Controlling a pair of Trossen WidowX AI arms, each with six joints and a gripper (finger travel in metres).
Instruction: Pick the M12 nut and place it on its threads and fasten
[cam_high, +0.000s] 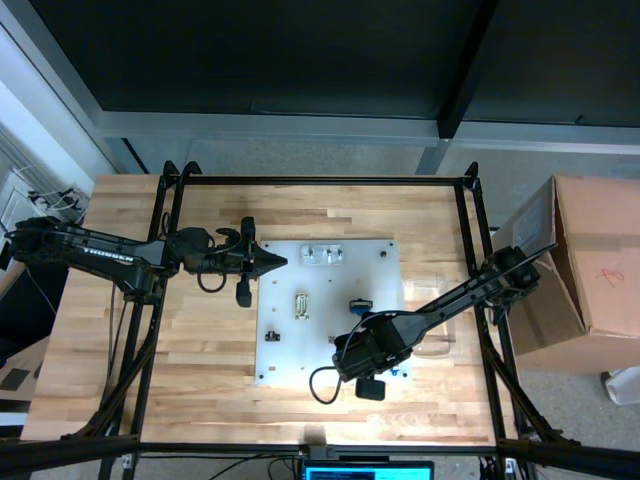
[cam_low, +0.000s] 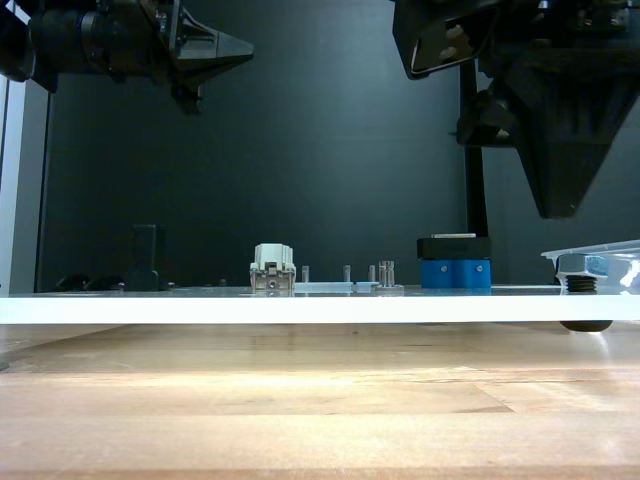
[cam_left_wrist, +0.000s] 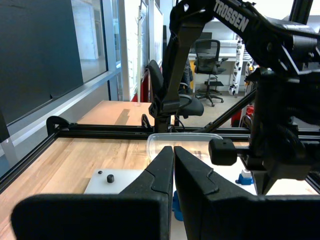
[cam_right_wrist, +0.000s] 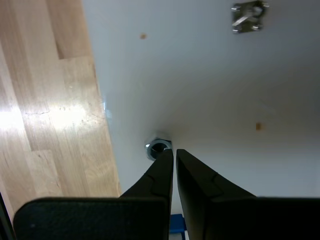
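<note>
Just past the near edge of the pale wooden table (cam_low: 300, 400), I see the small silver hex nut (cam_low: 581, 266) sitting on its black ribbed stud (cam_low: 582, 285) on the smooth white board (cam_low: 300, 306), with ribs showing beneath it. The right gripper (cam_low: 557, 208) hangs point-down just above the nut, its black fingers pressed together on nothing. Farther back, the left gripper (cam_high: 281, 262) lies level over the board's far left corner, its tapered fingers closed.

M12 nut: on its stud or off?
On. The nut sits on its stud, ribs showing beneath. The right claw, shut, hangs above it; left claw, shut, high over the left edge of the board.
</note>
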